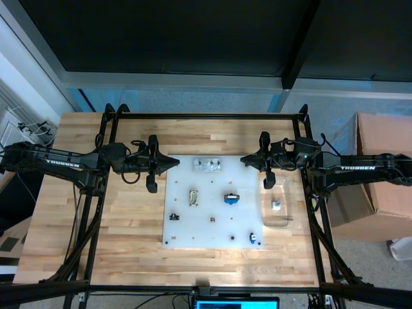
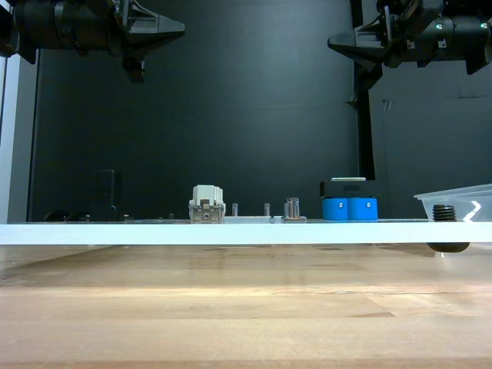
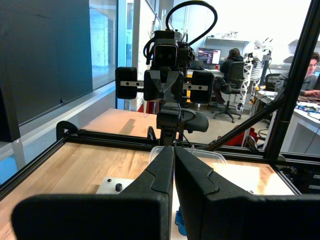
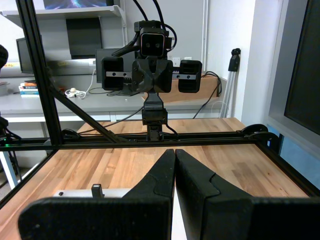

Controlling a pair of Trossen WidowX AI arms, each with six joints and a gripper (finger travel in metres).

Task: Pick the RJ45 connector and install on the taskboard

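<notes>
While both arms hang high above the desk (image 1: pixel 129 251), the left end effector (image 1: pixel 175 163) sits over the far left edge of the taskboard (image 1: pixel 193 232). It points right, tips pressed together, pinching nothing; the left wrist view shows the same closed tips (image 3: pixel 174 150).

On the white board, left to right:
- beige connector (image 1: pixel 193 197), standing upright near the middle, also seen in the low view (image 2: pixel 207 206)
- silver fitting (image 1: pixel 208 166) at the far edge
- blue block (image 1: pixel 231 198), right of centre
- smaller blue piece (image 1: pixel 254 239) by the near right corner

The right end effector (image 1: pixel 243 159) is over the board's far right part. It points left at the other one and is well apart from it. Its tips are also pressed together and bare, which the right wrist view (image 4: pixel 175 151) confirms.

The RJ45 connector (image 1: pixel 275 205) lies free in the clear tray (image 1: pixel 283 222) on the desk just right of the board. It isn't held or seated, and it's well below the right arm.
</notes>
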